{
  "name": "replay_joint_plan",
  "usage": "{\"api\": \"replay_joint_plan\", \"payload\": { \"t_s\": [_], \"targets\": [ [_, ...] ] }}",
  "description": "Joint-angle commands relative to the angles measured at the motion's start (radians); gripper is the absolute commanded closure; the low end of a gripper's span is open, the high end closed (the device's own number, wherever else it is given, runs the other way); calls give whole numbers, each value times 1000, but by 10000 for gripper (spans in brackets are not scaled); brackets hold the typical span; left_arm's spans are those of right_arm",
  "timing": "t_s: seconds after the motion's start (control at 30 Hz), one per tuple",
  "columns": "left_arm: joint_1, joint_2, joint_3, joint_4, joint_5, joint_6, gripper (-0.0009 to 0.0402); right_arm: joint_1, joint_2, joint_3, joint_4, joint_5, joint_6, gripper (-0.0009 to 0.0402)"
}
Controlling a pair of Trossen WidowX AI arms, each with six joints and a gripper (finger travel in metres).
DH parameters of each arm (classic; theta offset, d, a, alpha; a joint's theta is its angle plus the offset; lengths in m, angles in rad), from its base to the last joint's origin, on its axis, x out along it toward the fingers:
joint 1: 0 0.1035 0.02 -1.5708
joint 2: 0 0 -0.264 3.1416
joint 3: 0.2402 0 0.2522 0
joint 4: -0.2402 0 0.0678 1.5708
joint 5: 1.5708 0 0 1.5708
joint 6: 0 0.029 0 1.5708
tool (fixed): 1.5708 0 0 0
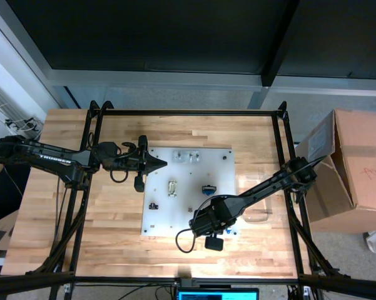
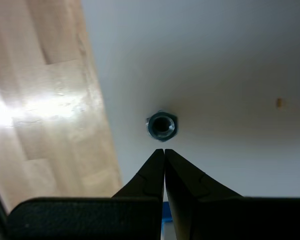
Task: Pick the M12 nut and place it on its threads and fasten
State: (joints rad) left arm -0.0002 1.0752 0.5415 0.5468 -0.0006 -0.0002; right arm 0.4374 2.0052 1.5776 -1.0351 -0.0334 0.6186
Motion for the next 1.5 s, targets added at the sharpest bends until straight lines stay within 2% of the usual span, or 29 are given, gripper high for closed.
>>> {"api": "replay_joint_plan", "payload": {
  "t_s": [0.03,0.2,0.7,0.73,0.77,0.87,0.9,0.93,1.0,1.07,1.33,1.4,1.5],
  "targets": [
    [0,0,0,0,0,0,393,0,0,-7,-11,44,-2,394],
    [0,0,0,0,0,0,393,1,0,-19,-12,61,-9,394],
    [0,0,0,0,0,0,393,3,0,-50,48,55,-18,393],
    [0,0,0,0,0,0,393,3,0,-52,54,41,-17,393],
    [0,0,0,0,0,0,393,3,0,-56,70,-2,-18,394],
    [0,0,0,0,0,0,393,3,0,-65,133,-237,-60,393],
    [0,0,0,0,0,0,393,3,0,-64,137,-282,-75,393],
    [0,0,0,0,0,0,393,4,0,-64,129,-298,-86,393],
    [0,0,0,0,0,0,393,4,-3,-62,101,-288,-87,393],
    [0,0,0,1,0,0,393,3,-3,-57,83,-249,-85,393],
    [0,0,0,0,0,0,393,3,-3,-18,-14,32,-96,393],
    [0,0,0,0,0,0,393,3,-3,-13,-20,74,-119,393],
    [0,0,0,0,0,0,393,3,-1,-13,-13,105,-146,393]
  ]
}}
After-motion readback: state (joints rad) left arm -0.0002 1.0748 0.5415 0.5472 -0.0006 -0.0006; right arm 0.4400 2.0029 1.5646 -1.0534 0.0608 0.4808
